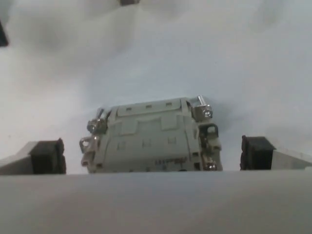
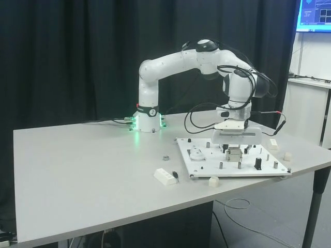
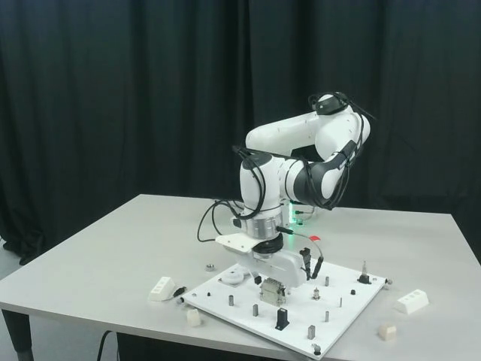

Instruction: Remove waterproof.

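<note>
So the waterproof connector [image 1: 152, 137] is seen sitting on the white board [image 2: 207, 165], roughly in the middle of it, with metal clips and screws showing on both sides in the wrist view. The gripper [image 1: 152, 153] is parked right over it, and its two black fingertips [image 1: 48, 156] are spread wide apart, one on each side of the connector with clear gaps left, so nothing is being gripped. In the room views the white arm [image 3: 293, 162] is bent down over the board and the connector is half hidden under the hand.

A few small black and grey pegs are stood around the board. Off the board, on the grey table [image 2: 77, 165], a white block [image 2: 165, 176] is laid near the front edge, and a smaller white piece [image 2: 213, 181] is found just beside the board's front corner.
</note>
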You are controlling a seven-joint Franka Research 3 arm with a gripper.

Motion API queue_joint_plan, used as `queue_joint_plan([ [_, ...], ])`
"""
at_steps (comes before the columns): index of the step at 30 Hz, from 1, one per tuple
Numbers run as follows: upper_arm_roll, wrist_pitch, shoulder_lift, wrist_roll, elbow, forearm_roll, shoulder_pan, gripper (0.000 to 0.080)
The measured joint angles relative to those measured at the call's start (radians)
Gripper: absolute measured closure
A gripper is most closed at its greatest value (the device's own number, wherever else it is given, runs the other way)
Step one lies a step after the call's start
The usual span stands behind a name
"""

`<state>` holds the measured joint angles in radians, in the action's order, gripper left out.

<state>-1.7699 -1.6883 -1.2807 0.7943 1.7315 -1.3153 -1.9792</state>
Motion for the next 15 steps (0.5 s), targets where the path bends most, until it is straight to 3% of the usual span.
queue_joint_plan([
  [15,-0.007,-0.004,-0.002,-0.026,0.001,0.032,0.014,0.0003],
])
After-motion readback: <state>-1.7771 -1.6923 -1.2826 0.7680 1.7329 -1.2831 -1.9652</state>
